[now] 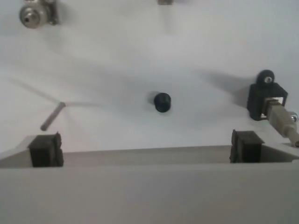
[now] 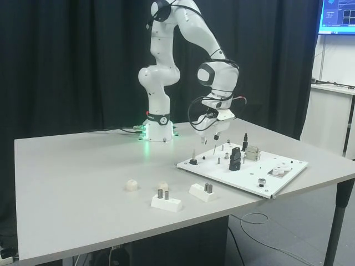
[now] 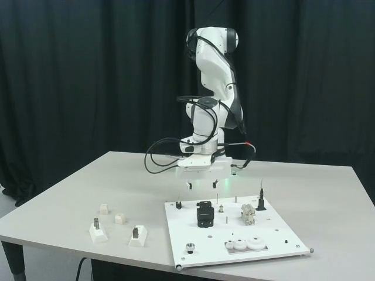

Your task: Insert round peg 1.

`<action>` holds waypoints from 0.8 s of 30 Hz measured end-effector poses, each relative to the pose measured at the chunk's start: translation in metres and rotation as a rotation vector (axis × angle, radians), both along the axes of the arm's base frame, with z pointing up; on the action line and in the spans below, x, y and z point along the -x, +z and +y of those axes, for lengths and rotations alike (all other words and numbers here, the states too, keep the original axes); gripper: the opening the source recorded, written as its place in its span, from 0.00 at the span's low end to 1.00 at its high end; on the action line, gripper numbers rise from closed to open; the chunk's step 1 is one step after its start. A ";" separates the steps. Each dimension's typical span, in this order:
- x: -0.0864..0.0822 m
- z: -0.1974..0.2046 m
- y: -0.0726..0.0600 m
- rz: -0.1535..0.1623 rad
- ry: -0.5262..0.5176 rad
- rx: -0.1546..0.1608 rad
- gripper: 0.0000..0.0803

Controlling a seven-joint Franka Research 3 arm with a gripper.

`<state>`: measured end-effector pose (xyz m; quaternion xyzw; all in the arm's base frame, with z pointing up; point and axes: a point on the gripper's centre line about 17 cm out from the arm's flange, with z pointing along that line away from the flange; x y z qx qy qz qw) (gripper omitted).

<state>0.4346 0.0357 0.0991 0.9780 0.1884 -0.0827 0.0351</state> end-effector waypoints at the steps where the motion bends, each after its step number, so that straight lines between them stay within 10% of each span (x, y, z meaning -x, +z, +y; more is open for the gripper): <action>1: 0.000 -0.001 0.000 0.000 -0.001 0.001 1.00; 24: 0.005 0.000 -0.010 0.018 -0.008 0.011 1.00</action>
